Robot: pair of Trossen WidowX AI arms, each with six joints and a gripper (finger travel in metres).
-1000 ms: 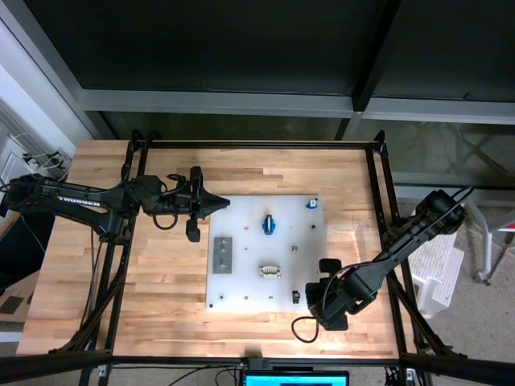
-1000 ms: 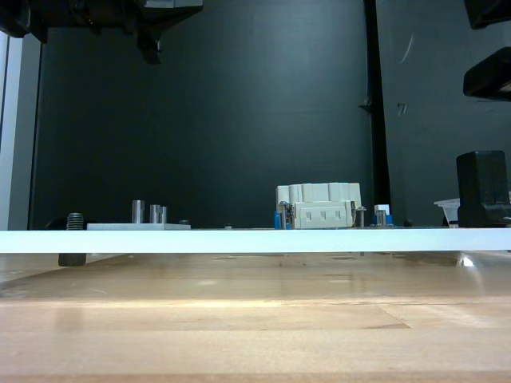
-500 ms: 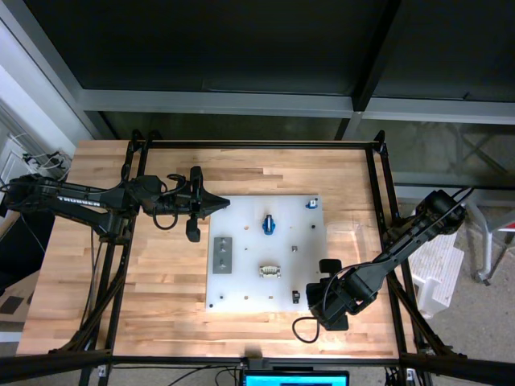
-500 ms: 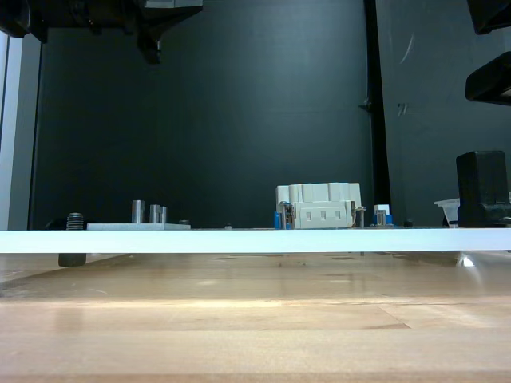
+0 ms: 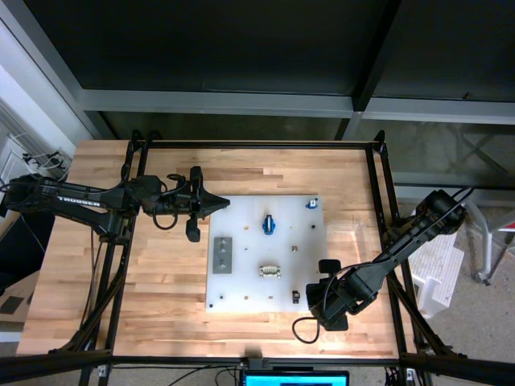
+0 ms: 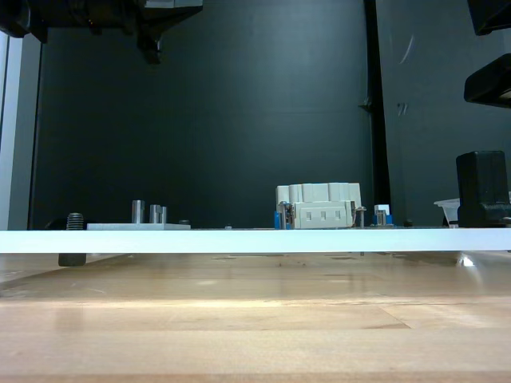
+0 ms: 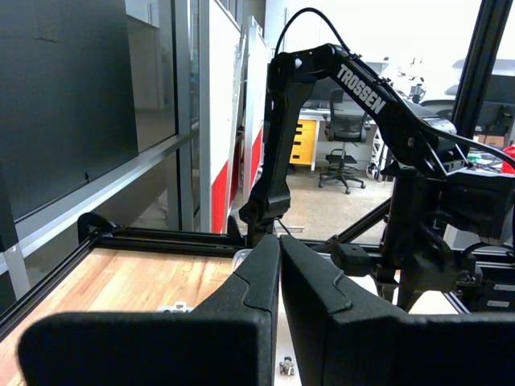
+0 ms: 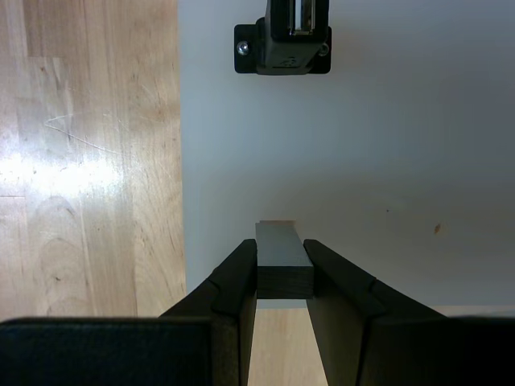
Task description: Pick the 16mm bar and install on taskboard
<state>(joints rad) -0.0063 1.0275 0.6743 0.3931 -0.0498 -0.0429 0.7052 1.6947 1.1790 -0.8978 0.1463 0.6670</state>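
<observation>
One bar (image 8: 283, 277) gripped!
Right gripper (image 8: 282, 248) clamped it at the board's (image 5: 241, 211) five o'clock; left gripper (image 7: 278, 245) hovered at ten, pinched closed.

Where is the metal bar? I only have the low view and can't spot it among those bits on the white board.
Observer: The right gripper is shut on the grey bar, holding it over the white board by its near right corner.
Operator: And the other arm?
Observer: The left gripper is shut with nothing in it, raised over the board's far left corner.
</observation>
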